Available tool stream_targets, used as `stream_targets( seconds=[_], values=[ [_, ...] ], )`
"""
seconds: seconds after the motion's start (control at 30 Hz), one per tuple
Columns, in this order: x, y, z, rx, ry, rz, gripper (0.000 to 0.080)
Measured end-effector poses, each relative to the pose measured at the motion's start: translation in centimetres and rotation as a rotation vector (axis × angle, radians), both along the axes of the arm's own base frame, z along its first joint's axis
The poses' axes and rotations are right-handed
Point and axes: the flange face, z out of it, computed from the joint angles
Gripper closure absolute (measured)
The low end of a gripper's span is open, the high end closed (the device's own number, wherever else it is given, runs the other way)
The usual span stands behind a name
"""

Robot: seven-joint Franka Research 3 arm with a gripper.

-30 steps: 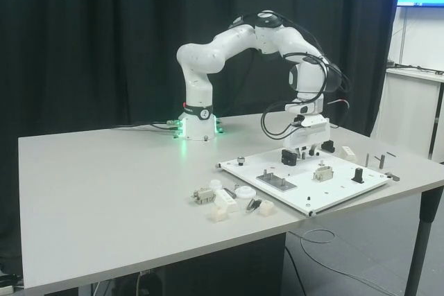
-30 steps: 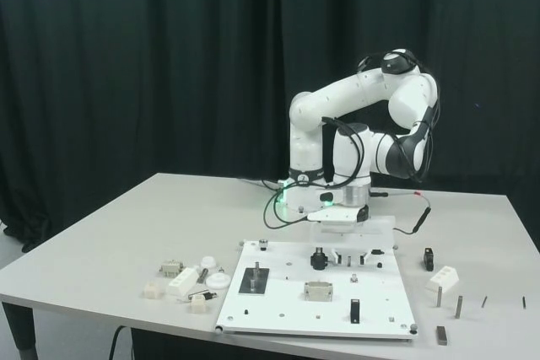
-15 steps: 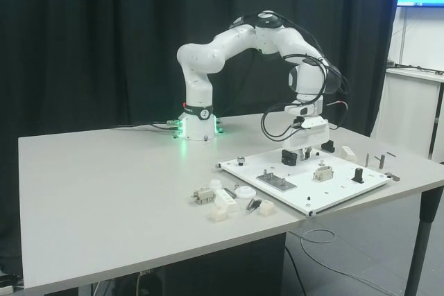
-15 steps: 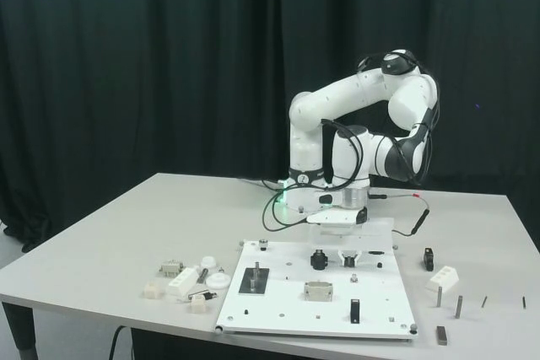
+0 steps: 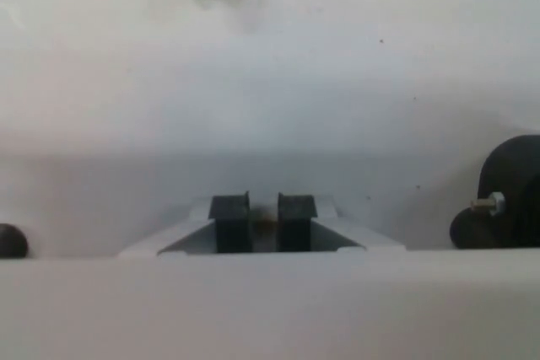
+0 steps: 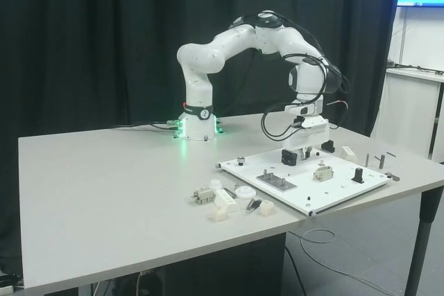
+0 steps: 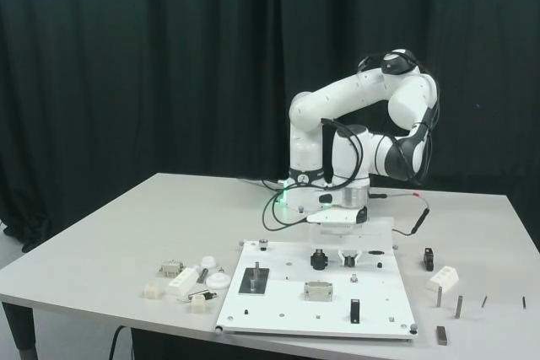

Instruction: Remove square peg 2.

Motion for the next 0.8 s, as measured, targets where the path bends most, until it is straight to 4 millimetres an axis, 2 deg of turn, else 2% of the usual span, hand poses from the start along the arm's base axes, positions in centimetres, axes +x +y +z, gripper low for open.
stream_targets(
  seconds=[0.3,0.8],
  values=[
    [0.2,-0.3,1.4,0.016,0.010,-0.007,0.0735],
    [0.6,-1.3,5.4,0.027,0.018,-0.015,0.0735]
  ],
)
